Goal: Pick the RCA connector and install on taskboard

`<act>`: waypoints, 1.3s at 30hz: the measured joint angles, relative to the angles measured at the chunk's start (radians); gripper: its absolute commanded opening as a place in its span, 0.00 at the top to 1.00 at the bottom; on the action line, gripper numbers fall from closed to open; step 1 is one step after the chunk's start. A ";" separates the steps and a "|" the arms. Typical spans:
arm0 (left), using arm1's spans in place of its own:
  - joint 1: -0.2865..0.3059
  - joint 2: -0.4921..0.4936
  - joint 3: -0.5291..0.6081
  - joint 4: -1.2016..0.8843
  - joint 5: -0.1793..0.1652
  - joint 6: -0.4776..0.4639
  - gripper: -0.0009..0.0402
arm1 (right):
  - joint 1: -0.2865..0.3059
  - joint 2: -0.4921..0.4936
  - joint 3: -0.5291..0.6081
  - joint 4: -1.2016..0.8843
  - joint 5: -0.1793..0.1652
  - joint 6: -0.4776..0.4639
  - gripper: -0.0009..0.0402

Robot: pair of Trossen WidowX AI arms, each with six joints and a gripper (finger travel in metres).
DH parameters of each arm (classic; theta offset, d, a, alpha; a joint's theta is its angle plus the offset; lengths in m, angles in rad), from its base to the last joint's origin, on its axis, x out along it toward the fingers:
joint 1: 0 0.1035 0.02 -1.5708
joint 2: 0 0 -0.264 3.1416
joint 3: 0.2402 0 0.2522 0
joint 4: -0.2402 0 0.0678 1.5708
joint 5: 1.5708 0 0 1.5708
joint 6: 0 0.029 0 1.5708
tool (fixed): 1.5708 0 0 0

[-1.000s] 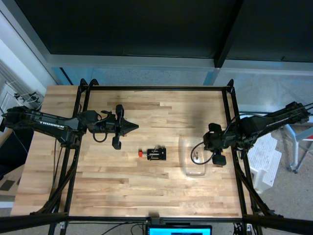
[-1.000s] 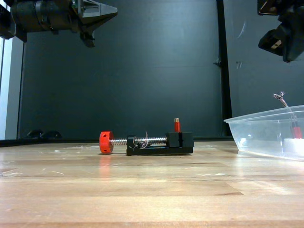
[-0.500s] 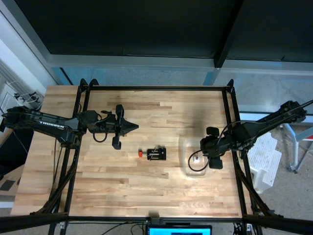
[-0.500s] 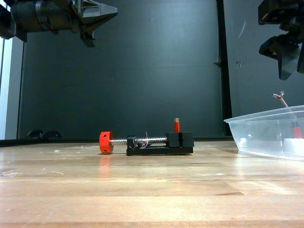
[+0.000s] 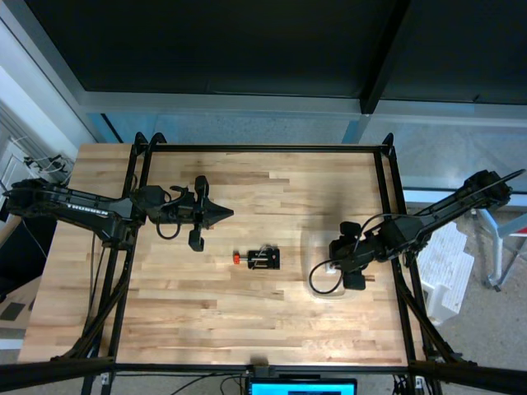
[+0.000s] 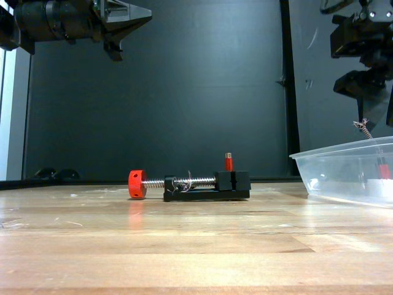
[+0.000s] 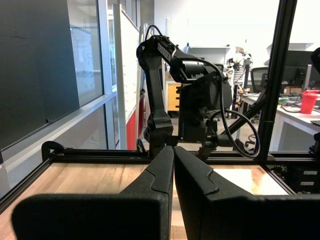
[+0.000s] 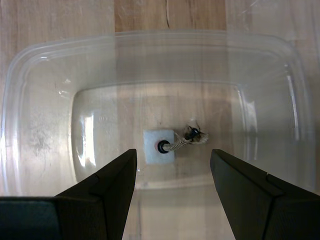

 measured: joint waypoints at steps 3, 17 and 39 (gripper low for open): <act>0.000 0.000 0.000 0.000 0.000 0.000 0.98 | 0.004 0.014 -0.013 0.011 0.000 0.001 0.48; 0.000 0.000 0.000 0.000 0.000 0.000 0.98 | 0.008 0.043 -0.087 0.127 0.001 0.000 0.48; 0.000 0.000 0.000 0.000 0.000 0.000 0.98 | 0.010 0.077 -0.154 0.246 0.018 0.006 0.55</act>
